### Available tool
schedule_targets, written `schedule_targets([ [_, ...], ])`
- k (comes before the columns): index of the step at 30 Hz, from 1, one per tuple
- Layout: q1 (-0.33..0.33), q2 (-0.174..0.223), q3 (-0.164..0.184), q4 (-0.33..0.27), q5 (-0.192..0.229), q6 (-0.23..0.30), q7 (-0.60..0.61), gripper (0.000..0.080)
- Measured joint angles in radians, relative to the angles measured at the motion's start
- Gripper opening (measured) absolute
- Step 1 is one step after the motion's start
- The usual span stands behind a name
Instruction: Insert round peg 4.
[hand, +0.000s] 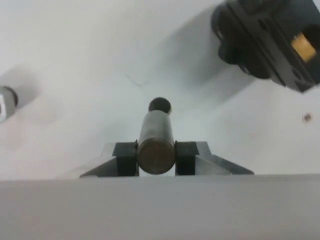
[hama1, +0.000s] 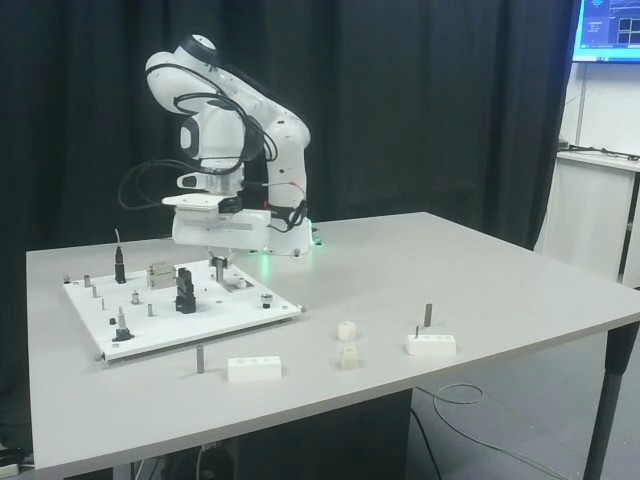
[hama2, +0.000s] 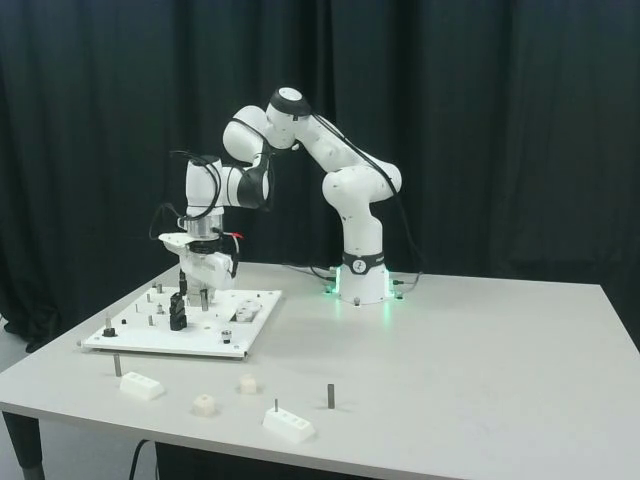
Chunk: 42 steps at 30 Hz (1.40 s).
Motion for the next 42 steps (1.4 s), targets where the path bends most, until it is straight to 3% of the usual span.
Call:
schedule_targets([
  [14,-0.041,-0.004,-0.005,-0.031,-0.028,0.035,0.156,0.0153],
  [31,-0.031,-0.016,-0.047,-0.035,-0.082,0.065,0.318,0.0153],
  [42,-0.01,-0.03,-0.07,-0.03,-0.111,0.066,0.36,0.0153],
])
